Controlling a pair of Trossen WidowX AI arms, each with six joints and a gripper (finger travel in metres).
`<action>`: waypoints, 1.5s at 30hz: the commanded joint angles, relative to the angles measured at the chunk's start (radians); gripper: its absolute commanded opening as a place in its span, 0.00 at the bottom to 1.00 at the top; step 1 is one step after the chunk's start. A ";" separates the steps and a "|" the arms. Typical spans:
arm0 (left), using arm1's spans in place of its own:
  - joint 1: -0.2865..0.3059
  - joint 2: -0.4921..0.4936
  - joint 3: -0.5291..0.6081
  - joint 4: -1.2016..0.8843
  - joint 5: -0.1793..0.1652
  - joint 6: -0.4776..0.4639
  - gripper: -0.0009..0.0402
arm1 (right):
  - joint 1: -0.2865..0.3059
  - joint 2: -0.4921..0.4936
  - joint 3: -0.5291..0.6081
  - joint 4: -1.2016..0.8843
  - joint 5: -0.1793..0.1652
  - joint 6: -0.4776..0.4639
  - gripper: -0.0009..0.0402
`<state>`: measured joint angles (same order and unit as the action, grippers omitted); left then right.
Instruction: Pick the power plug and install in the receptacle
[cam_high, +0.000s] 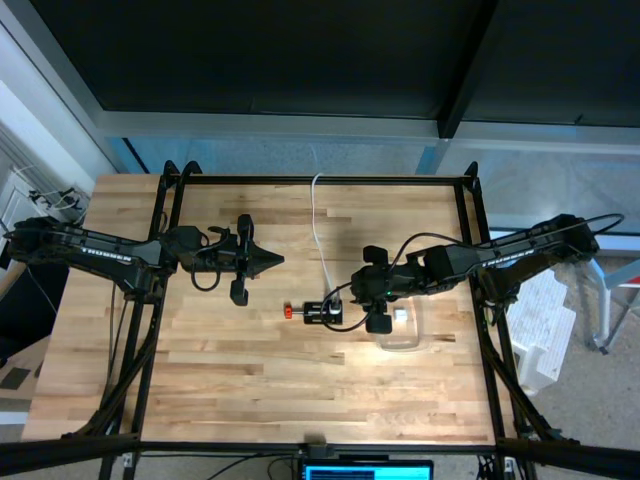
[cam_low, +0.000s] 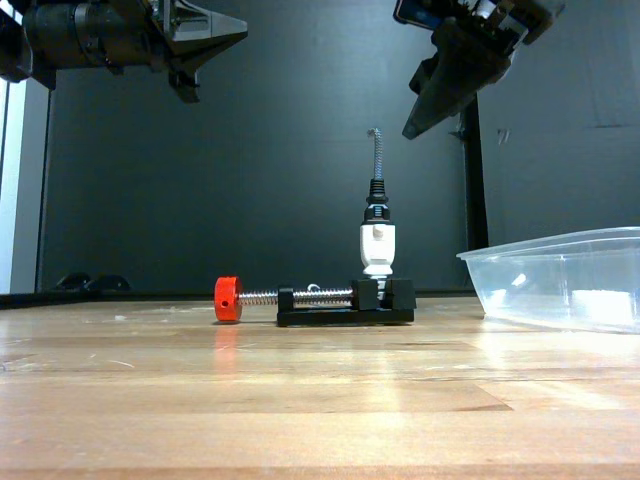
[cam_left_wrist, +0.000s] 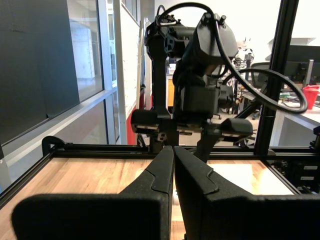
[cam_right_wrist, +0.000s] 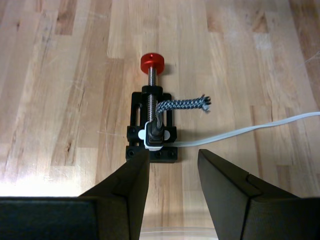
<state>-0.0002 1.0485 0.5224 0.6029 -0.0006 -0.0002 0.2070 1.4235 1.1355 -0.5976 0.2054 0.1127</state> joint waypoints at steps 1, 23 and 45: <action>0.000 0.000 0.000 0.000 0.000 0.000 0.02 | 0.000 -0.044 -0.010 0.004 0.000 -0.016 0.25; 0.000 0.000 0.000 0.000 0.000 0.000 0.02 | -0.223 -0.414 -0.401 0.758 -0.174 -0.091 0.02; 0.000 0.000 0.000 0.000 0.000 0.000 0.02 | -0.274 -0.435 -0.552 1.029 -0.251 -0.066 0.02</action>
